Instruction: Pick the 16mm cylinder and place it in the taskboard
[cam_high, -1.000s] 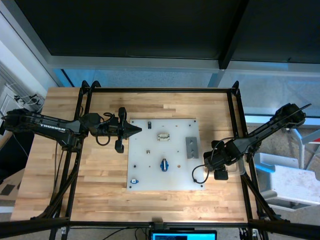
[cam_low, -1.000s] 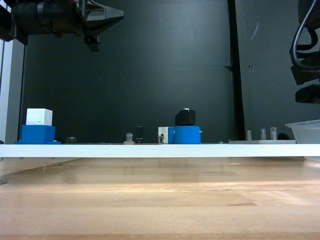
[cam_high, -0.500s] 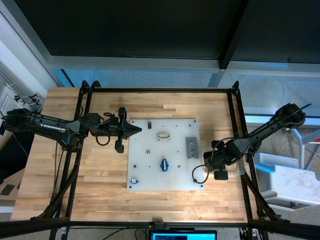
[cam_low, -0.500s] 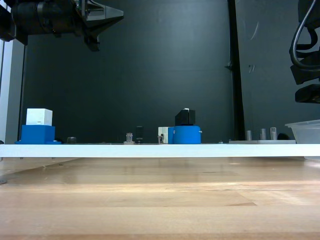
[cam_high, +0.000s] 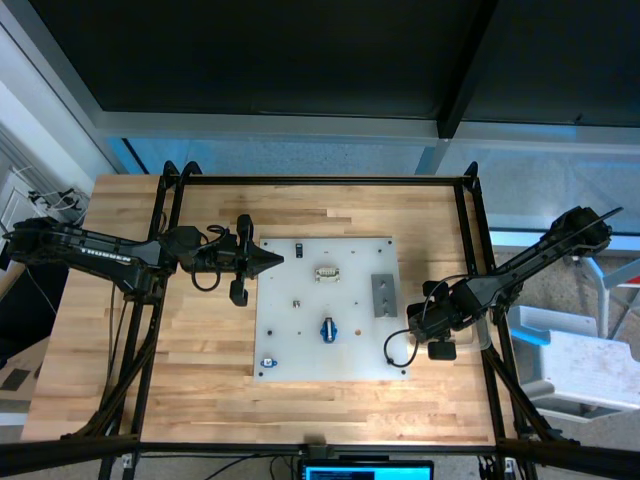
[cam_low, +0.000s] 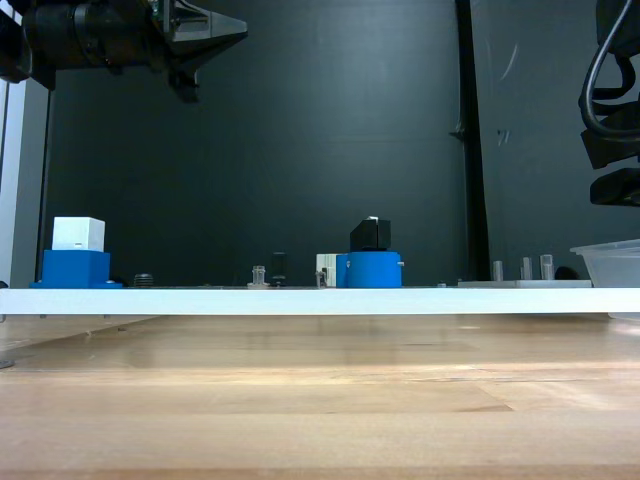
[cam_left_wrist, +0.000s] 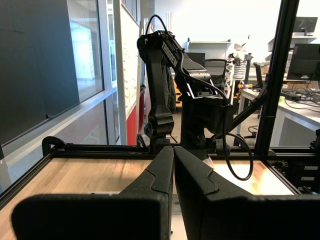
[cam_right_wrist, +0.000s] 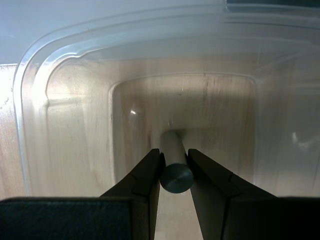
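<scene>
Pinching the 16mm cylinder (cam_right_wrist: 176, 177), right gripper (cam_right_wrist: 174, 159) inside clear tray (cam_right_wrist: 60, 100) | we lift straight, clearing its wall | left gripper (cam_left_wrist: 173, 150) closed, empty, above taskboard (cam_high: 300, 350) edge.

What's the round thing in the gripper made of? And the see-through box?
The 16mm cylinder, in the shut right gripper, looks like metal: dull grey, smooth, faintly shiny. The tray around it is probably clear plastic: see-through, glossy walls. The left gripper, shut, hangs above the left edge of the taskboard.
</scene>
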